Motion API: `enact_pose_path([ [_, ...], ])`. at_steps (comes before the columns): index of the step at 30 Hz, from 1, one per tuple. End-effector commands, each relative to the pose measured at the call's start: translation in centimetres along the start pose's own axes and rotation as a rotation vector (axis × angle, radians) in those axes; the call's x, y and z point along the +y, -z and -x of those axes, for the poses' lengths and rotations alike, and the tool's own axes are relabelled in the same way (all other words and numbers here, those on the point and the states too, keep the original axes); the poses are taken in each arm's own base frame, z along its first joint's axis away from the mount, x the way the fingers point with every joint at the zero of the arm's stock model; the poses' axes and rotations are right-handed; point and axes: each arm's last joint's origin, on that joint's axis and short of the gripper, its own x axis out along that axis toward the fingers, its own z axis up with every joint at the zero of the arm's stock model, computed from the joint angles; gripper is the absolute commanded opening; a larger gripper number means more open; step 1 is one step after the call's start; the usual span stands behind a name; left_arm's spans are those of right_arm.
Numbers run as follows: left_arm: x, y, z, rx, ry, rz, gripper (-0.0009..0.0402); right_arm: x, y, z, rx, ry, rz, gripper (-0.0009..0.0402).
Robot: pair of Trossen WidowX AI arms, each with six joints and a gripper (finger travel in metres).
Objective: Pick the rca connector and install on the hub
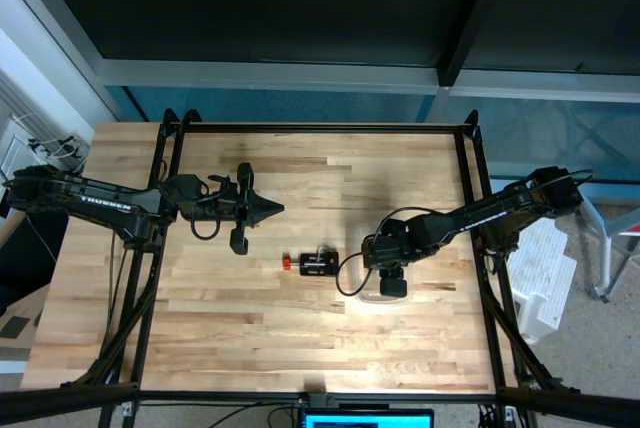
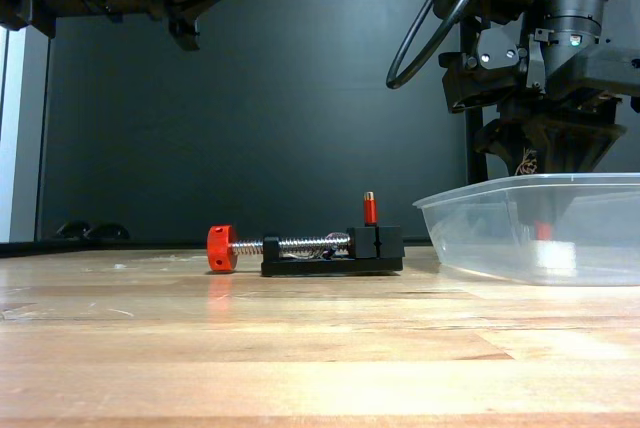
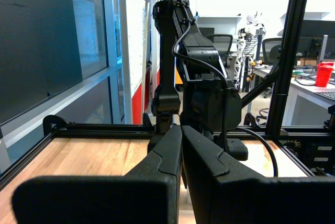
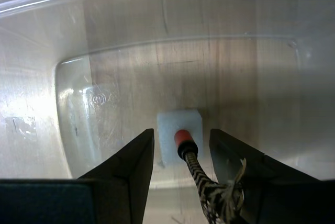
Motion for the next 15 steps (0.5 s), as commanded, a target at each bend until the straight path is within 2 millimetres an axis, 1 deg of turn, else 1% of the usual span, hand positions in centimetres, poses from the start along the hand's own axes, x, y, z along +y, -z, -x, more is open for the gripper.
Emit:
enact_pose_path([
  [1,0.01,0.0,0.0,0.0,0.0,0.0,0.0,-0.01,0.16,-0.26,-0.004,-0.002,-0.005,0.013],
  [9,0.01,0.0,0.0,0.0,0.0,0.0,0.0,0.0,0.21,-0.36,-0.008,-0.003,-0.005,0.0103],
  [15,0.0,0.0,0.0,0.0,0.0,0.0,0.0,0.0,0.26,-0.42,-0.008,-0.003,-0.004,0.0074],
])
